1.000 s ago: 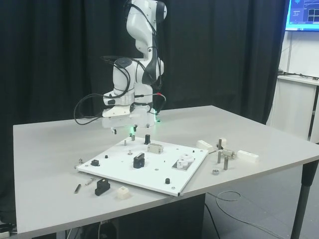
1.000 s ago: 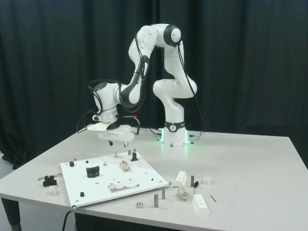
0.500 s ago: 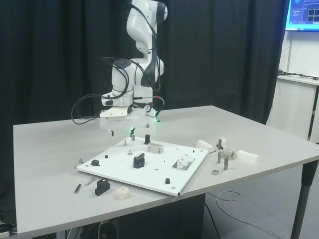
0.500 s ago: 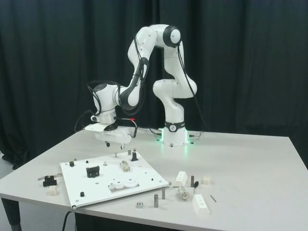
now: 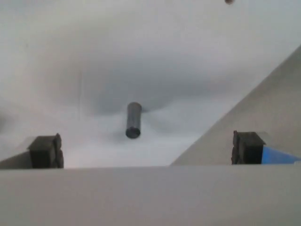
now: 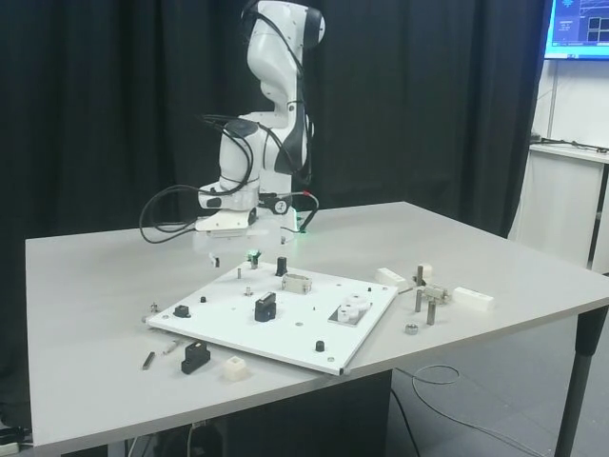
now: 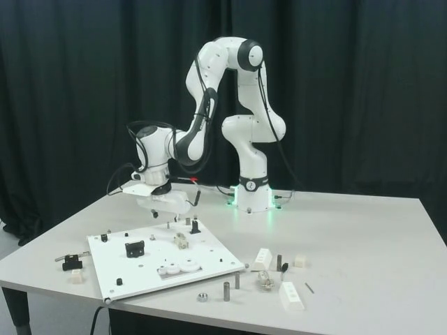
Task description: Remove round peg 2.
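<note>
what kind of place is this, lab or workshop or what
Most likely a robotics lab or test room: a white robot arm bolted on a grey table, a white board of small pegs and parts for assembly trials, black curtains all round, and a monitor in a corner.

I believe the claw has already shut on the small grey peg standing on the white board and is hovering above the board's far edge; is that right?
Not quite: the claw is open. In the wrist view its fingers stand wide apart, with the peg untouched between them. It does hover above the white board near its far edge.
</note>
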You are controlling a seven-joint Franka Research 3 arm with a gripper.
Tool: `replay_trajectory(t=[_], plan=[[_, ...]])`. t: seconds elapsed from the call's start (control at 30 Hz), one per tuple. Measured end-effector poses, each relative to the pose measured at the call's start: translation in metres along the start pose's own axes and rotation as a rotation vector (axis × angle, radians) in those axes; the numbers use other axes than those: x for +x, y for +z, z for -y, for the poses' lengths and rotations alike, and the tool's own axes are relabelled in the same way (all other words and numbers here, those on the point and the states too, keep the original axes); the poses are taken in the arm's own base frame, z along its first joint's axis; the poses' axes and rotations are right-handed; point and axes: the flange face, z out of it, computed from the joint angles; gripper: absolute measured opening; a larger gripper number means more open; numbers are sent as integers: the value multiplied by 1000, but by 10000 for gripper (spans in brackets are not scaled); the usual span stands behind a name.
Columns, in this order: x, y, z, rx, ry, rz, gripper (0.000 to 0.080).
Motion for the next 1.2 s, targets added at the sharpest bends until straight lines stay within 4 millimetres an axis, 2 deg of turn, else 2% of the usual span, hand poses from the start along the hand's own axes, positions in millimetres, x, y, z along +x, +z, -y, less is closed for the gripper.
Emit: replay_trajectory(t=[0.37,1.2], plan=[[1,10,11,-32,-57,-3,800],[3,22,9,-60,-195,16,800]])
